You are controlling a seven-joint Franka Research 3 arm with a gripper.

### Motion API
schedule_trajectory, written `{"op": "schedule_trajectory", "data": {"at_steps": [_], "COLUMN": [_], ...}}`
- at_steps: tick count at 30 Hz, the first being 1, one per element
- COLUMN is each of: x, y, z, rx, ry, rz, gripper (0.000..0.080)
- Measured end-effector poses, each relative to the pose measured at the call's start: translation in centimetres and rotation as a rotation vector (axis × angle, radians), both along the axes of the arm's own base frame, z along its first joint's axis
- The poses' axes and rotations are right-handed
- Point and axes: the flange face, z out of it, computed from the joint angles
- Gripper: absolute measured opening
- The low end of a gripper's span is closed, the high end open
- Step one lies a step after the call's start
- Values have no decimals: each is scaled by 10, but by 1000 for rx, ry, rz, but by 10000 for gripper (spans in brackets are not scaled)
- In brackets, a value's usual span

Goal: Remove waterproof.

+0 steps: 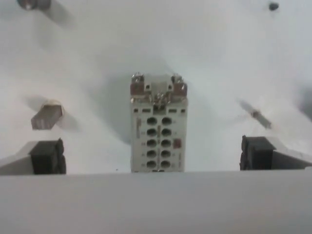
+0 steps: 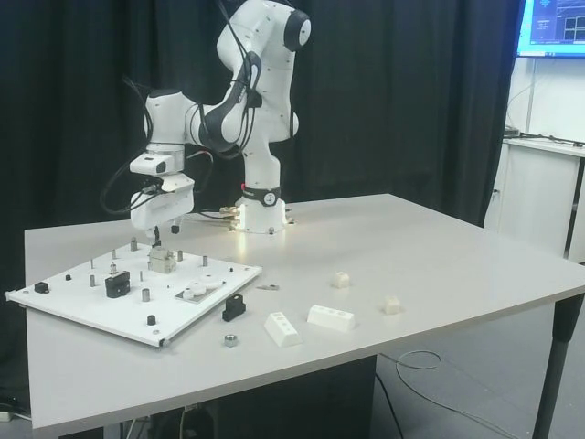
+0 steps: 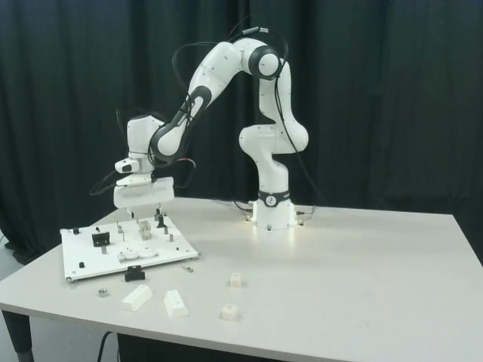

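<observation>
The waterproof connector is a white-grey block with two rows of round holes and metal clamps at one end. It stands on the white board. My gripper is open, and its black fingertips flank the connector with wide gaps on both sides. In the first room view the gripper hovers just above the connector near the board's far edge. The second room view shows the gripper over the connector likewise.
On the board stand a black block, white discs and several small pegs. A grey hex piece and a metal pin lie near the connector. On the table are a black clip, a nut and white blocks.
</observation>
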Motion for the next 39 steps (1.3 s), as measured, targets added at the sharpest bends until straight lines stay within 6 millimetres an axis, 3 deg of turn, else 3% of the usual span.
{"op": "schedule_trajectory", "data": {"at_steps": [15, 39], "x": [-14, -10], "y": [2, 4], "z": [-11, -20], "rx": [-21, -33], "ry": [6, -6], "rz": [11, 13], "gripper": [800, 800]}}
